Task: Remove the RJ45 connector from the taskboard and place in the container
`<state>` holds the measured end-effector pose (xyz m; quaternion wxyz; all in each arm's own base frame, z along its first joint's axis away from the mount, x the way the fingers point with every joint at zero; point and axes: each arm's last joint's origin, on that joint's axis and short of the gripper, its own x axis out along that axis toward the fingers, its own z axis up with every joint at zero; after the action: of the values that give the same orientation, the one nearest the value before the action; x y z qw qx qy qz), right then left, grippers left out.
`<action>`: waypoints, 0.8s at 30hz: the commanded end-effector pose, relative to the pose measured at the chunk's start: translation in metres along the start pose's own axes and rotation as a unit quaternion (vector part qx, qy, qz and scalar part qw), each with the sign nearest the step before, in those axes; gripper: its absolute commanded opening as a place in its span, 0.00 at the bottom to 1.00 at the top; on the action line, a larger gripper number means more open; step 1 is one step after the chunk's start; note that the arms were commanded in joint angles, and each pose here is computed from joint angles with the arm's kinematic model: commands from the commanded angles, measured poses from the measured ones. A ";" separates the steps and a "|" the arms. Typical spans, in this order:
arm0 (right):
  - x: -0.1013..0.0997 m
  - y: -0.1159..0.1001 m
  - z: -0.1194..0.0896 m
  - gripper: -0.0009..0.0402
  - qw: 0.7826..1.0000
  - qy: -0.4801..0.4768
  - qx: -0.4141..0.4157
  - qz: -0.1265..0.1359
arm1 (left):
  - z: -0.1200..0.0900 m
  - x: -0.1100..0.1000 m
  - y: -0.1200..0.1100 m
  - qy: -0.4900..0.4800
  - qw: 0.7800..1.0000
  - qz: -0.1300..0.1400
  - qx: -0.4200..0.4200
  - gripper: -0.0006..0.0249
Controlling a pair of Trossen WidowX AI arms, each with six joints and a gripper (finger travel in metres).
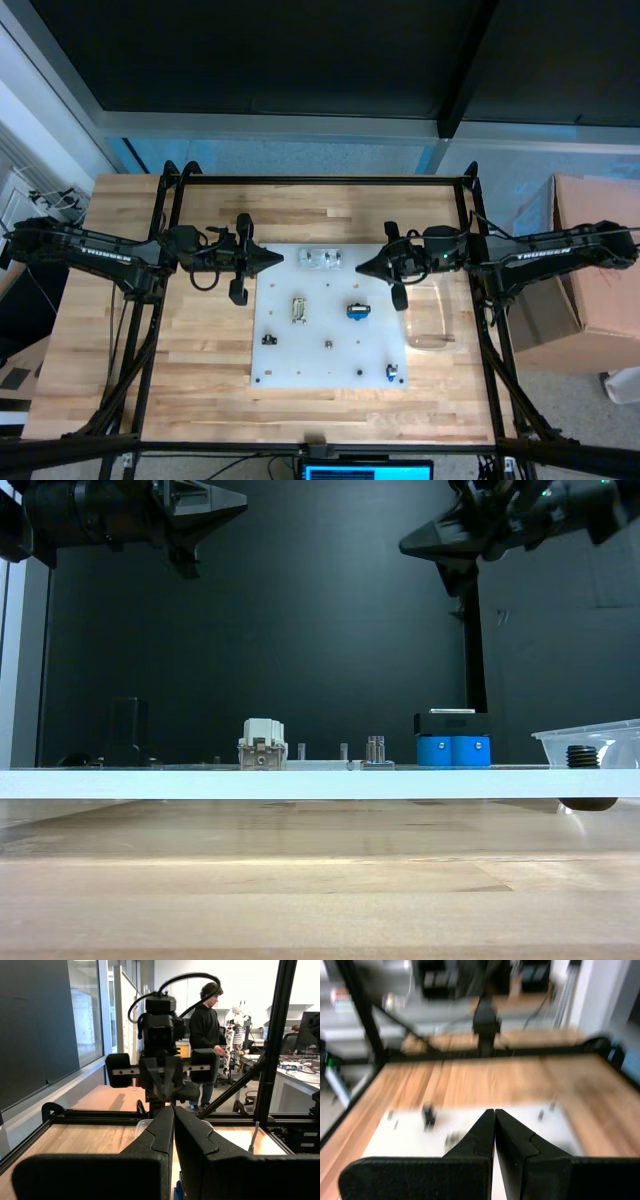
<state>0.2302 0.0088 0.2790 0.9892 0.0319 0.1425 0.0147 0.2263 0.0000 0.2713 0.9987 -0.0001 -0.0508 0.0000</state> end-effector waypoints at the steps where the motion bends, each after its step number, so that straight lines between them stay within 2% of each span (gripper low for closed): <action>1: -0.005 0.008 0.007 0.02 0.998 0.061 -0.005 0.011 | 0.000 0.000 0.000 0.000 1.000 0.000 0.000 0.03; 6: -0.013 0.017 0.013 0.02 0.991 0.133 0.008 0.020 | 0.000 0.000 0.000 0.000 1.000 0.000 0.000 0.02; 13: -0.013 0.033 0.015 0.02 0.976 0.212 0.023 0.034 | 0.000 0.000 0.000 0.000 1.000 0.000 0.000 0.02; 19: -0.010 0.051 0.020 0.02 0.953 0.300 0.022 0.042 | 0.000 0.000 0.000 0.000 1.000 0.000 0.000 0.02; 24: -0.009 0.073 0.025 0.02 0.931 0.361 -0.001 0.061 | 0.000 0.000 0.000 0.000 1.000 0.000 0.000 0.02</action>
<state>0.2274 0.0747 0.3085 0.8750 0.0374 0.4760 0.0800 0.2263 0.0000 0.2712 0.9987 -0.0001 -0.0506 0.0000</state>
